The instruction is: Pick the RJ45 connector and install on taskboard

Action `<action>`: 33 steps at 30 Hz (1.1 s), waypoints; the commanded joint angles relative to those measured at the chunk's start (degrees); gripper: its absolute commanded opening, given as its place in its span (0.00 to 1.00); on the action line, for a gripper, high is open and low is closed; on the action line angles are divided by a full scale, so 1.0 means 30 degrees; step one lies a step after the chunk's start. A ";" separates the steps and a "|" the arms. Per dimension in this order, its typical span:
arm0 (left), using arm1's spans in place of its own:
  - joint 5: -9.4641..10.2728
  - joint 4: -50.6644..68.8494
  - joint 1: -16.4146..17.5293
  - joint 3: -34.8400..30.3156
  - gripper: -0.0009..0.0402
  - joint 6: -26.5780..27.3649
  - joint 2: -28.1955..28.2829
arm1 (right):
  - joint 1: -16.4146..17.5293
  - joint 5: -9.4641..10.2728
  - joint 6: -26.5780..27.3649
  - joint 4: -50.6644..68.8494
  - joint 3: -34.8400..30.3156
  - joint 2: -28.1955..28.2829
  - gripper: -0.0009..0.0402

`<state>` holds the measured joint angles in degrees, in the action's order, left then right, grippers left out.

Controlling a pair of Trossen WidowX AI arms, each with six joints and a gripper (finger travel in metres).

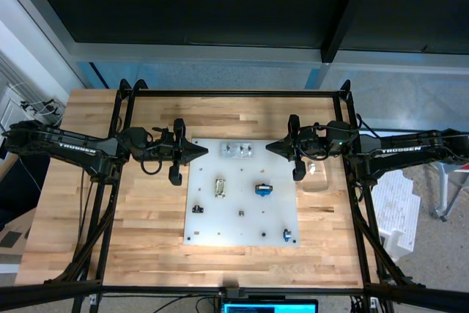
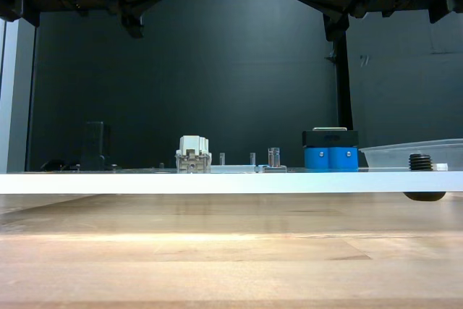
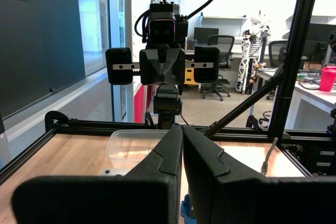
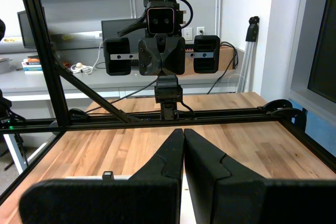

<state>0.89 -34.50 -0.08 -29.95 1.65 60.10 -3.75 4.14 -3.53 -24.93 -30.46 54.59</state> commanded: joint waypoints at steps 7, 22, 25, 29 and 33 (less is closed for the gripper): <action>0.0000 -0.0007 0.0000 0.0000 0.02 -0.0007 0.0000 | 0.0007 -0.0022 -0.0189 -0.0138 -0.0007 0.0007 0.02; 0.0000 -0.0007 0.0000 0.0000 0.02 -0.0007 0.0007 | 0.0000 -0.0525 -0.0692 -0.0270 -0.0007 0.0015 0.02; 0.0000 0.0000 0.0007 0.0000 0.02 -0.0007 0.0007 | 0.0000 -0.0525 -0.0685 -0.0270 -0.0007 0.0015 0.02; 0.0000 -0.0007 0.0000 0.0000 0.02 -0.0007 0.0000 | 0.0000 -0.0525 -0.0678 -0.0270 -0.0007 0.0015 0.02; 0.0000 -0.0007 0.0000 0.0000 0.02 -0.0007 0.0007 | 0.0000 -0.0525 -0.0678 -0.0270 -0.0007 0.0015 0.02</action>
